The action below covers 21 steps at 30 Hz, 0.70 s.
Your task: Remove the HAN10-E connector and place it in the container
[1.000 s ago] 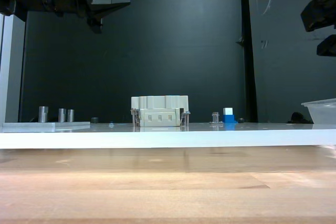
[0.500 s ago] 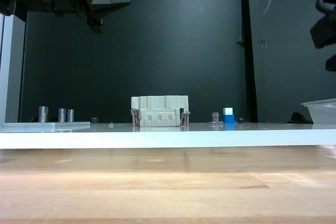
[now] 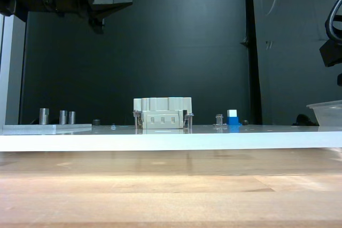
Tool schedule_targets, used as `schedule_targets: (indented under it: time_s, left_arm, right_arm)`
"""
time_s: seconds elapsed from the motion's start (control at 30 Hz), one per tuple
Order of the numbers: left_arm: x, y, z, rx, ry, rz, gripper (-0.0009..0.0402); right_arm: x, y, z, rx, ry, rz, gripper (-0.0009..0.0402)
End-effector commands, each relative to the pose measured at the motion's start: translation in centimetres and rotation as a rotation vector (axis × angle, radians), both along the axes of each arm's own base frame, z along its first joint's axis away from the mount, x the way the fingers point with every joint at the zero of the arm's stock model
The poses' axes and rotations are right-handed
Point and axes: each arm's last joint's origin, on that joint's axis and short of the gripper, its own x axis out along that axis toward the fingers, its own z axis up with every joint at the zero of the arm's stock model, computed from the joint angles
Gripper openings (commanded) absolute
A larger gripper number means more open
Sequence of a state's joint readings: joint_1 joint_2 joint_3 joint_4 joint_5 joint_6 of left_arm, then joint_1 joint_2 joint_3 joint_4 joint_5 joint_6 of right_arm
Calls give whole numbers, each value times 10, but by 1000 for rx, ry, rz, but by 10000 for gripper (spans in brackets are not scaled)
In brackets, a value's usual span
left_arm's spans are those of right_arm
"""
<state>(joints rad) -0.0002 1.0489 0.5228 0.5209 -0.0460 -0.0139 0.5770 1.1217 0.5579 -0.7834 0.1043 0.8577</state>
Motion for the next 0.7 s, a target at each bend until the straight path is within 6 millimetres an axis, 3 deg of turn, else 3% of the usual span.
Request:
schedule_targets:
  time_s: [0.03, 0.5, 0.7]
  left_arm:
    - [0, 0, 0, 0, 0, 0, 0]
    - [0, 0, 0, 0, 0, 0, 0]
    - [0, 0, 0, 0, 0, 0, 0]
  right_arm:
    - [0, 0, -2, -1, 0, -1, 75]
    - [0, 1, -1, 7, -11, 1, 212]
    - [1, 2, -1, 16, -22, 2, 252]
